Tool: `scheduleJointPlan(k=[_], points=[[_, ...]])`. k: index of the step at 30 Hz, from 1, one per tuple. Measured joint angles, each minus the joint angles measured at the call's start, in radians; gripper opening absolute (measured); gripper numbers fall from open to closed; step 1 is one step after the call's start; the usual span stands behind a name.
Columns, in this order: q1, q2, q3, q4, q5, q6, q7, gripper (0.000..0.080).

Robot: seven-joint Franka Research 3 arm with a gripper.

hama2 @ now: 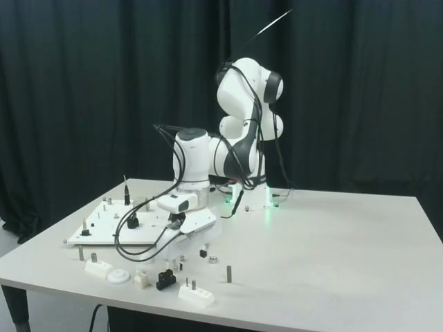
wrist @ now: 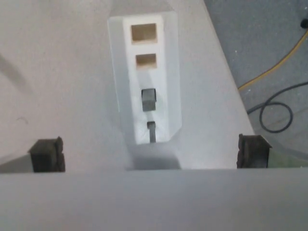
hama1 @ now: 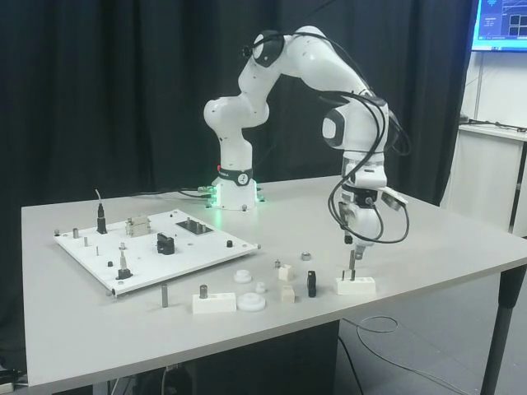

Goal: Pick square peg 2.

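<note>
Wrist view: the gripper (wrist: 150, 153) hangs over a white block (wrist: 147, 79) that lies near the table's edge. Both fingertips (wrist: 47, 155) stand wide apart, one to each side of the block, grasping nothing; the hand is released. The block carries four sockets in a row. Two are vacant. Two hold dark pegs: a thicker peg (wrist: 148, 99) and, next to it, a thinner peg (wrist: 151, 131) in the socket closest to the camera. Which of these is square peg 2 cannot be told from the pictures; the thicker one is the likelier, as a judgement only. Cables (wrist: 275, 103) lie on the floor beyond the table edge.

First room view: the arm (hama1: 309, 58) reaches toward the near right part of the table (hama1: 428, 239). The gripper (hama1: 352, 247) sits just above the block (hama1: 356, 285), from which the pegs rise. A white board (hama1: 156, 247) of fixtures lies well apart to the left; small loose parts lie between.

Second room view: the block (hama2: 196, 294) lies at the near edge, pegs upright. The gripper is hidden behind the wrist here.

Risks, as judgement: the pegs stand close together, so a descent off centre could close on the wrong one or on both. The block looks light and unfixed; a jammed peg could lift it, or a fingertip striking it could push it over the edge.
</note>
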Motion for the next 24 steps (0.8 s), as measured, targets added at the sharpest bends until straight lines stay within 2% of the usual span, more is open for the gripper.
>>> scheduleJointPlan(k=[19, 24], points=[[-0.005, 0.069, 0.003, 0.047, 0.0, 0.001, 0.002, 0.08], [-0.016, 0.08, 0.015, 0.053, 0.0, 0.004, 0.002, 0.08]])
